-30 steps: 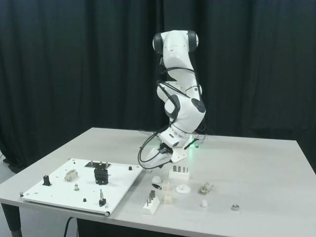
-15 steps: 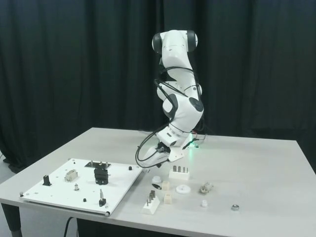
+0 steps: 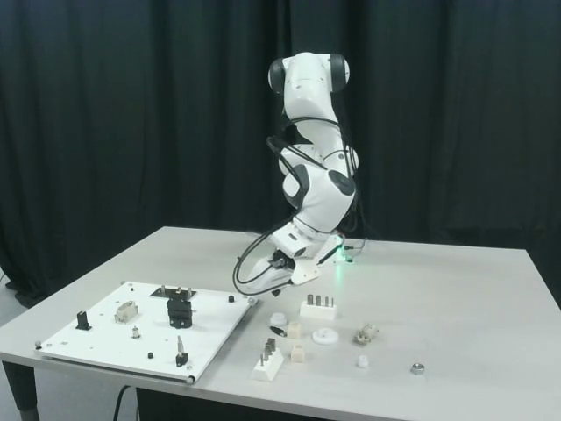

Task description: Pick waterproof.

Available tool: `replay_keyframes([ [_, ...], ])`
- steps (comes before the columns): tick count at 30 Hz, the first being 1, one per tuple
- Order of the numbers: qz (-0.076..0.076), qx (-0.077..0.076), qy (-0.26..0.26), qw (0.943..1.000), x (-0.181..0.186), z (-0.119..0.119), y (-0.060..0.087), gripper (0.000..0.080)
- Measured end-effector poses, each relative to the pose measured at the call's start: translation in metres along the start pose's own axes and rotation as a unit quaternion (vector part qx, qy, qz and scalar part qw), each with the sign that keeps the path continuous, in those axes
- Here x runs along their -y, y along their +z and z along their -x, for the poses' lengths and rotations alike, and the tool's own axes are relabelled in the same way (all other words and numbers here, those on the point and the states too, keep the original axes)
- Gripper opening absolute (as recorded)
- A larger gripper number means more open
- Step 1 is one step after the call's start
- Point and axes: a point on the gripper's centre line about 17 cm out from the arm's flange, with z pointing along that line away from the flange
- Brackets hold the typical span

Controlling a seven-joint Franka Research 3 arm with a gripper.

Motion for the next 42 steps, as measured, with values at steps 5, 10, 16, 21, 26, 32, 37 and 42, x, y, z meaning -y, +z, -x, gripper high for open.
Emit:
replay_keyframes([
  [5, 0.001, 0.000, 0.006, 1.0000, -0.006, 0.003, -0.003, 0.0800],
  [10, 0.001, -0.001, 0.012, 0.9999, -0.010, 0.003, -0.007, 0.0800],
  [16, -0.003, -0.001, 0.018, 0.9998, -0.012, 0.004, -0.010, 0.0800],
  [21, -0.004, 0.000, 0.020, 0.9998, -0.013, 0.005, -0.012, 0.0800],
  [26, -0.004, 0.000, 0.022, 0.9998, -0.014, 0.005, -0.012, 0.0800],
  [32, -0.007, -0.002, 0.026, 0.9996, -0.015, 0.006, -0.012, 0.0800],
  [37, -0.010, -0.004, 0.030, 0.9995, -0.015, 0.007, -0.012, 0.0800],
  [42, -0.012, -0.005, 0.033, 0.9994, -0.015, 0.008, -0.012, 0.0800],
])
